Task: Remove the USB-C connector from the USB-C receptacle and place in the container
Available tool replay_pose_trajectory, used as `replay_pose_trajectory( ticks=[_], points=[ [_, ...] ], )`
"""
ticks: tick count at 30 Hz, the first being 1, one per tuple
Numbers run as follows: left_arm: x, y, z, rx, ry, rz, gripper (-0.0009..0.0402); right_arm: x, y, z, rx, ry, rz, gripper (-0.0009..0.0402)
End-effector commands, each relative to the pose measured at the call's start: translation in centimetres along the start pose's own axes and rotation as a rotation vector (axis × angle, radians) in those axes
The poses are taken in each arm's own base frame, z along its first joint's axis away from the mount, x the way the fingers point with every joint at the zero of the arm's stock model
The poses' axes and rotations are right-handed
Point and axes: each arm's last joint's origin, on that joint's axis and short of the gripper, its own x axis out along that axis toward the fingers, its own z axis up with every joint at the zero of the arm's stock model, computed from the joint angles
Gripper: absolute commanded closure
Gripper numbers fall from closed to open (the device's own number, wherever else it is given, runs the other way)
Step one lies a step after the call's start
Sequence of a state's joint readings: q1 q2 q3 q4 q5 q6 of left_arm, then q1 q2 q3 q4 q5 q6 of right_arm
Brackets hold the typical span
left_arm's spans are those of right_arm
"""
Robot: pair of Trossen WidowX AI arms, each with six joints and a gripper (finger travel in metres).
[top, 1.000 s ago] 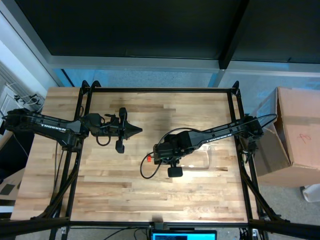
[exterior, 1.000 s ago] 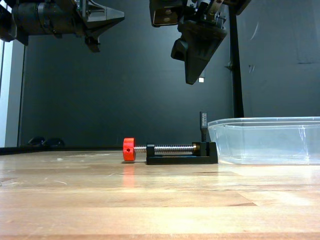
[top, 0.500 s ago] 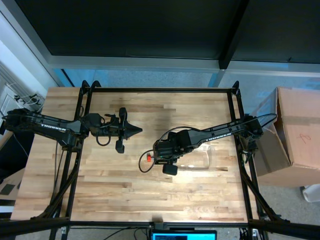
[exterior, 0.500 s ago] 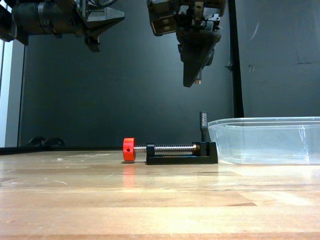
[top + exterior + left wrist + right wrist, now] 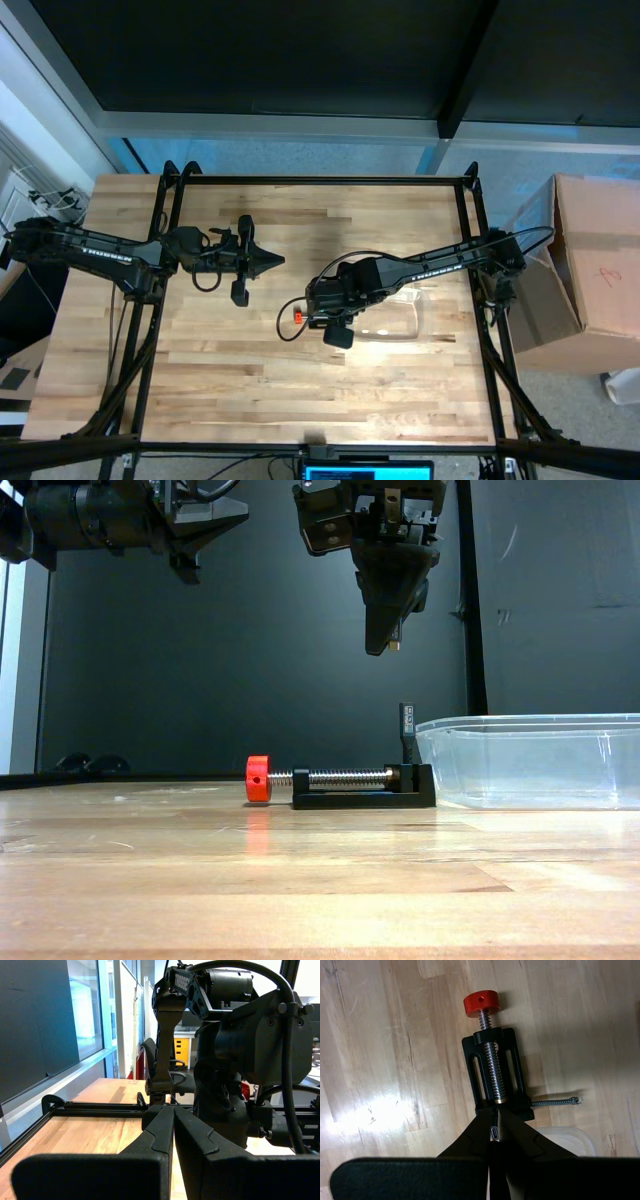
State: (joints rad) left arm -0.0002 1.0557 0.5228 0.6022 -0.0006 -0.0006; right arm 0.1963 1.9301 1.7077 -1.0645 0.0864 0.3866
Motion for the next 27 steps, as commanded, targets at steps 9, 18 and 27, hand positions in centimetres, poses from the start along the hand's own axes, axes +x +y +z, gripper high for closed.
replay_pose_trajectory(
  ticks=[9,18,27],
  points=[
    [0.0,0.0,0.0,0.000,0.000,0.000,0.0393,-0.8,-0.7,-2.5,-0.152,0.015,-0.002,0.0393],
    [0.0,0.0,0.0,0.000,0.000,0.000,0.0393,-0.5,-2.1,-6.6,-0.160,-0.009,0.009,0.0393],
    [0.0,0.0,0.0,0.000,0.000,0.000,0.0393,0.4,-2.8,-10.5,-0.183,0.006,0.011,0.0393]
  ],
)
